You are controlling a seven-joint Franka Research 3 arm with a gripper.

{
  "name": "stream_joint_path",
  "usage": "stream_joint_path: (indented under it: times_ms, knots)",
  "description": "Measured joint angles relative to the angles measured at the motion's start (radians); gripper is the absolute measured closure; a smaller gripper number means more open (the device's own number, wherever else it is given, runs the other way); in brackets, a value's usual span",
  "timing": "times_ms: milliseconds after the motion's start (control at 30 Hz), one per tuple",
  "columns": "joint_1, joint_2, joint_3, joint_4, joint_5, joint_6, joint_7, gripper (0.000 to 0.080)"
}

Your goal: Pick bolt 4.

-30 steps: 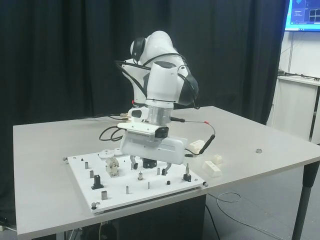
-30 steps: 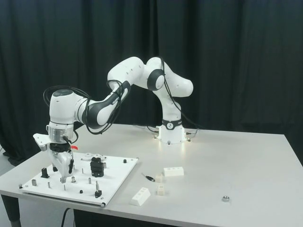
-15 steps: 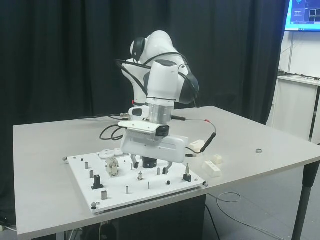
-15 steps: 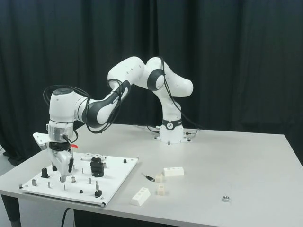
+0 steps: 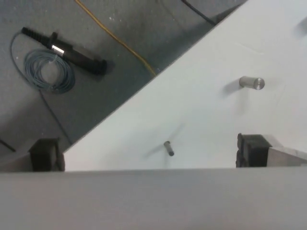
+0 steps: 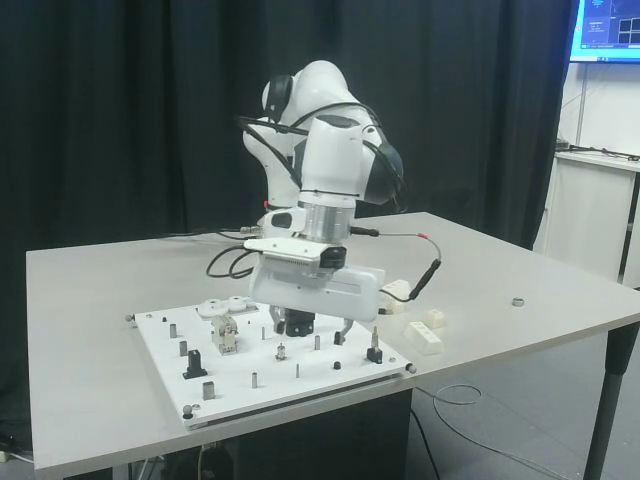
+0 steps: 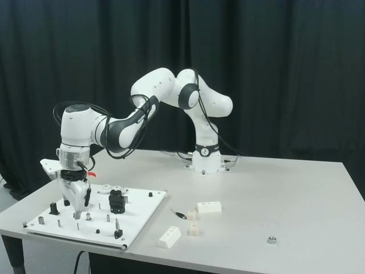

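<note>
- You have the gripper [image 6: 305,328] hanging just above the white board [image 6: 300,395], over the part nearest the table's front edge, with the arm bent down from its base on the grey table [image 6: 90,290].
- The claw is spread wide: in the wrist view the two black fingertips [image 5: 46,154] sit far apart, and nothing is clamped between them.
- Bolt 4 [image 5: 168,147], a thin grey pin, stands on the board in the gap between the fingertips, roughly midway and touching neither.
- A thicker grey peg [image 5: 252,83] stands on the board nearby, outside the gap and well apart from the bolt.
- From the second room view you can see the gripper [image 7: 76,201] pointing straight down at the board [image 7: 142,208], among other small pegs and a black fixture [image 7: 117,201].
- Past the board's edge, the wrist view shows you the floor, where a coiled cable [image 5: 48,72] lies with a black plug [image 5: 72,50] beside it.
- Off the board, white blocks [image 7: 209,206] lie on the table, and a small nut [image 7: 272,240] sits well apart from them.
</note>
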Motion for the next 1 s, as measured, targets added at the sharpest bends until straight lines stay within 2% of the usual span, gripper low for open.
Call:
stream_joint_path:
  times_ms: [433, 1000]
  knots:
    - [0.016, -0.009, 0.0, 0.013, 0.009, -0.063, 0.028, 0.0003]
    - [0.095, -0.042, 0.0, 0.013, 0.042, -0.269, 0.139, 0.0003]
